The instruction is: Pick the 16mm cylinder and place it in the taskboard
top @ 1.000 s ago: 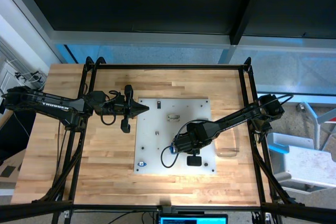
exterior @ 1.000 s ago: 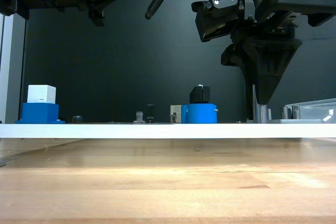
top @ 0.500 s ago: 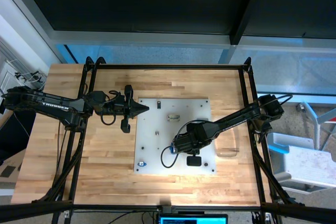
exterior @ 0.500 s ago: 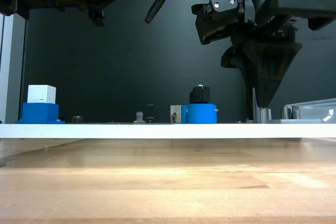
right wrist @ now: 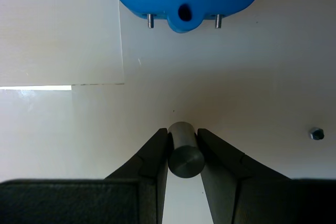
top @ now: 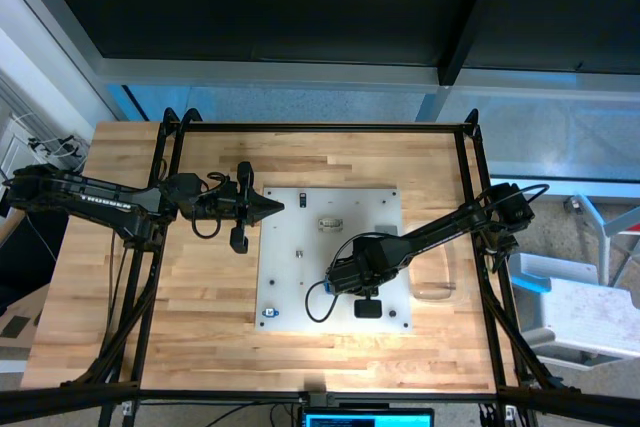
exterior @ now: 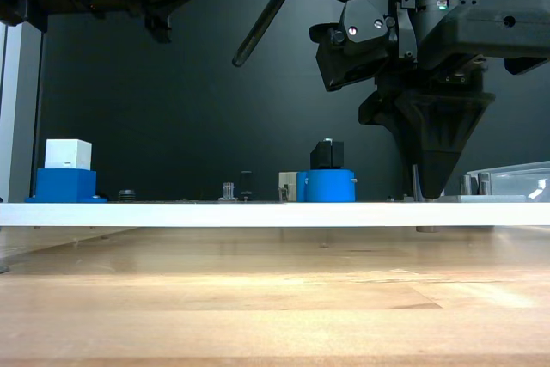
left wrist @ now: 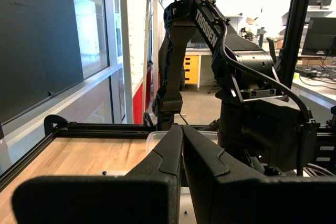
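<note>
Spanning the scene, the wooden bench (top: 200, 337) is carrying the taskboard (top: 290, 292) at its middle. The left tool (left wrist: 182, 129) is hanging high over the board's far left edge, its fingers pressing together on nothing. The right tool (right wrist: 182, 134) is pointing straight down over the board's near right part, pinching the 16mm cylinder (right wrist: 185, 157) upright, close above the white face. Picking is looking done, while seating and letting go are waiting. "TROSSEN" (top: 100, 203) is showing along the left arm.

Wooden table (top: 200, 337), tall windows (left wrist: 89, 30), seemingly a lab.
</note>
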Robot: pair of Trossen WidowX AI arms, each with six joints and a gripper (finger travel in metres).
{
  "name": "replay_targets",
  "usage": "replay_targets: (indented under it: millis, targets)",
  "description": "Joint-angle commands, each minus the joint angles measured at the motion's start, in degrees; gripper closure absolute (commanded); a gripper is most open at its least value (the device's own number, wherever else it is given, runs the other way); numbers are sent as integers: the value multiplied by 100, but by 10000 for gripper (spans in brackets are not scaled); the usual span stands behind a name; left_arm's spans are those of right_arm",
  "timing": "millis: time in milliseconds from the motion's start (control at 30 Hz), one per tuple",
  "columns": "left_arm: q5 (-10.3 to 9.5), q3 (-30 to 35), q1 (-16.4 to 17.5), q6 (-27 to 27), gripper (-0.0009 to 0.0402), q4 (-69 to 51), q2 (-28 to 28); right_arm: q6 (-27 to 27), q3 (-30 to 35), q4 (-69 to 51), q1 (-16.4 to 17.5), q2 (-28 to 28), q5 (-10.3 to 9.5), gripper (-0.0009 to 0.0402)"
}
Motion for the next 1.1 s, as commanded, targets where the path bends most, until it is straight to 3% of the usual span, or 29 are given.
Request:
replay_targets:
  millis: [33,567,733,1100]
  targets:
    - [2,0,0,0,393,2,2,4,4,37,0,-2,4,375]
    - [2,0,2,2,393,2,2,28,4,42,0,-4,46,163]
    - [2,0,0,0,393,2,2,26,4,37,0,-15,44,143]
    - [2,0,2,2,393,2,2,24,4,42,11,-31,46,141]
